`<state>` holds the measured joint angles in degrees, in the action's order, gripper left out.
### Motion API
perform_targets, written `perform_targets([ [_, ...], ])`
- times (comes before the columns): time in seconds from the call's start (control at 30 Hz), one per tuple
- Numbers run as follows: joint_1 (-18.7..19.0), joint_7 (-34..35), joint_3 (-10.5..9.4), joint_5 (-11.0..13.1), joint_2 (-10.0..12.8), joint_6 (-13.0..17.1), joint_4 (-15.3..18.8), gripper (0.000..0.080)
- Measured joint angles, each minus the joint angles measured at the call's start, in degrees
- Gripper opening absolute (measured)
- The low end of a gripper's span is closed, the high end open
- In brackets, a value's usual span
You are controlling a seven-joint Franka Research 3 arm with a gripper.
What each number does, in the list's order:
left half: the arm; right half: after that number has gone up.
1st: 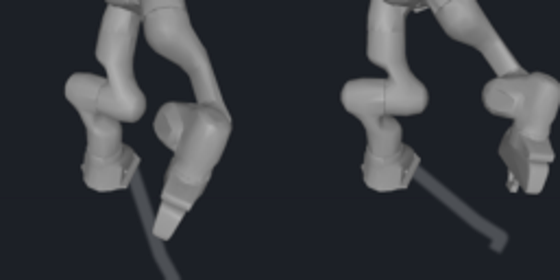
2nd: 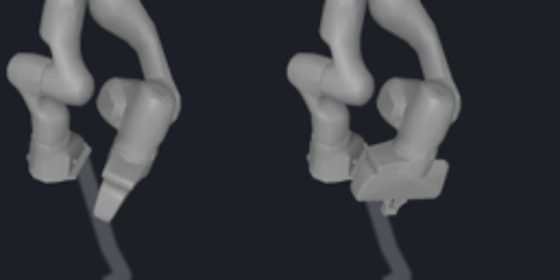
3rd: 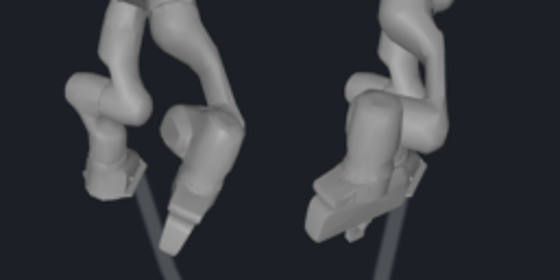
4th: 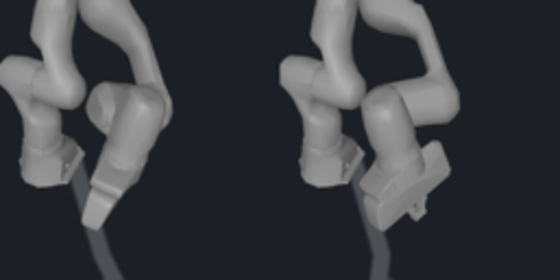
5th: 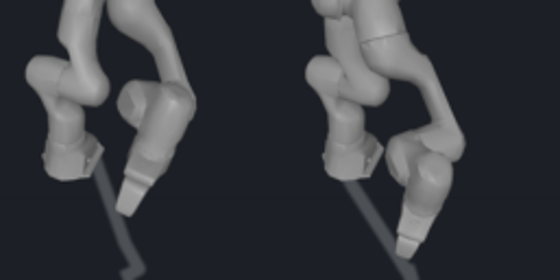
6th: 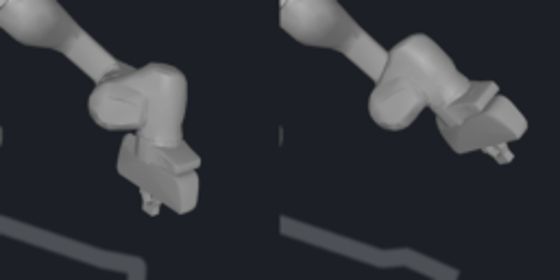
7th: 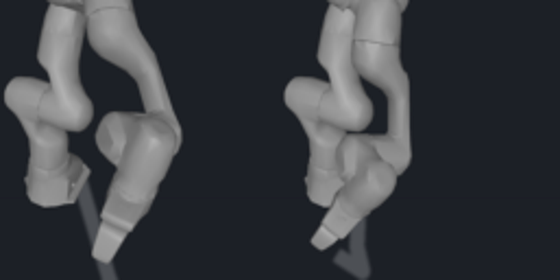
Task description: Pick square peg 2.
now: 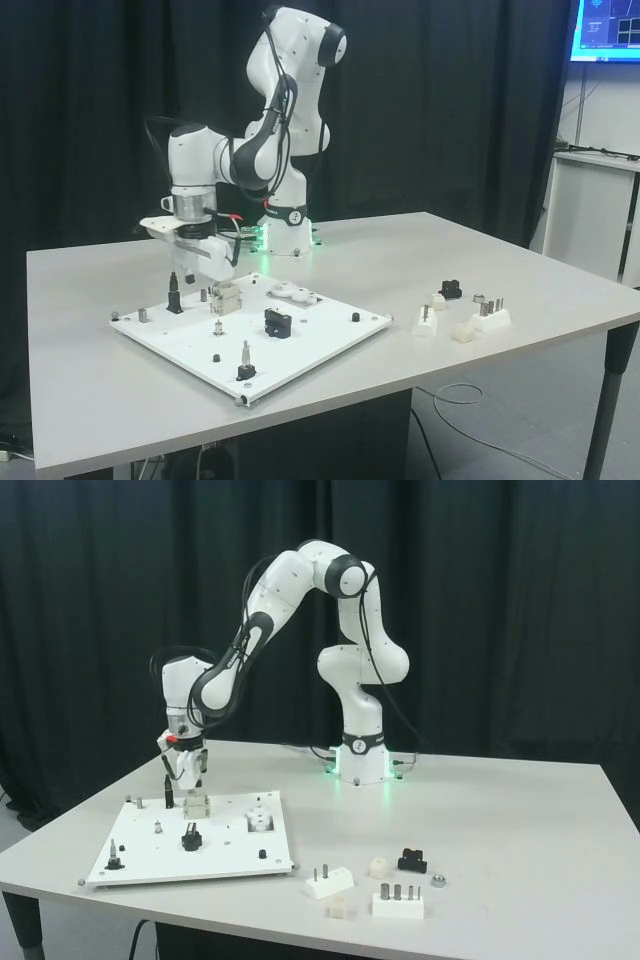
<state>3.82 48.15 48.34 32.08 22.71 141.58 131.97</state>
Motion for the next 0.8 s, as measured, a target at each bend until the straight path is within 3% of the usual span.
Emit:
perform_targets([
  [0.03,0.0,-0.7,0.07,-0.1,0.0,0.0,0.0,0.0768],
  [0.8,0.0,-3.5,1.7,-2.9,-1.3,-0.4,-0.3,0.0799],
])
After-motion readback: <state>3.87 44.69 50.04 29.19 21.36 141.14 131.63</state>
